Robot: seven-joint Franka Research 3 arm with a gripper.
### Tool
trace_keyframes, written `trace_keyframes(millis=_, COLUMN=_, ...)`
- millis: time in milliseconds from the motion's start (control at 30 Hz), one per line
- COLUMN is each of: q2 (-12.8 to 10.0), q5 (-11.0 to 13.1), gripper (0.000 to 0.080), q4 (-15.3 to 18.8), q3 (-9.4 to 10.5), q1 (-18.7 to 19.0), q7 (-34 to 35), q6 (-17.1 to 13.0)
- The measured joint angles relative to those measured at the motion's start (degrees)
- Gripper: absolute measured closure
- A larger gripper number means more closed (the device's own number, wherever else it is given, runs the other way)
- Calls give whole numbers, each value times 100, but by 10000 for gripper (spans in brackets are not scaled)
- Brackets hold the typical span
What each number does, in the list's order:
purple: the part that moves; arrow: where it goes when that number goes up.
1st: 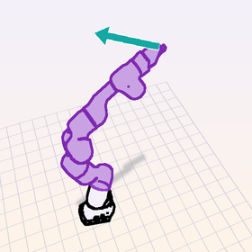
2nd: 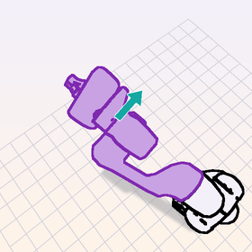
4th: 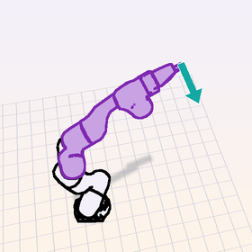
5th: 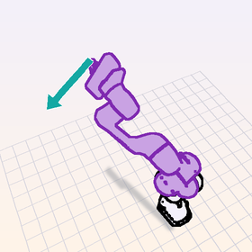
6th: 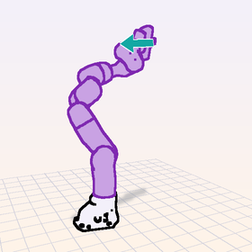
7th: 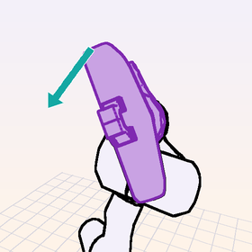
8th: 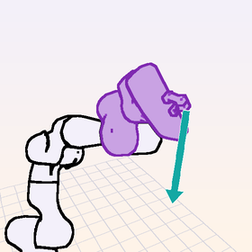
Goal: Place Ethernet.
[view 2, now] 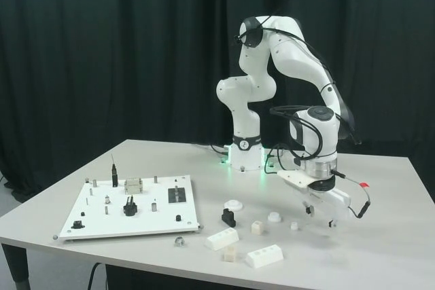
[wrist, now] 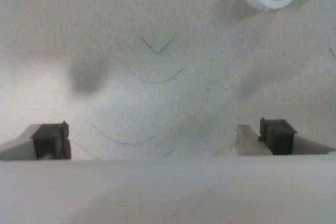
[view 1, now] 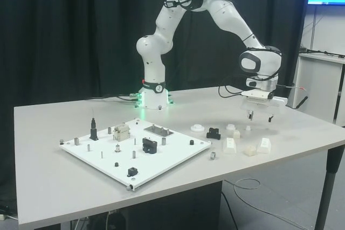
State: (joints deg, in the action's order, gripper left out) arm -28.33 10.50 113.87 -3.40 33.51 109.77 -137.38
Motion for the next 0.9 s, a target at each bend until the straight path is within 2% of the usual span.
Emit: trace_keyframes(millis=900, q2=0, q5=-7, gripper=3, q4=-187, q3=-95, q1=-2, q7=-174, q6=187)
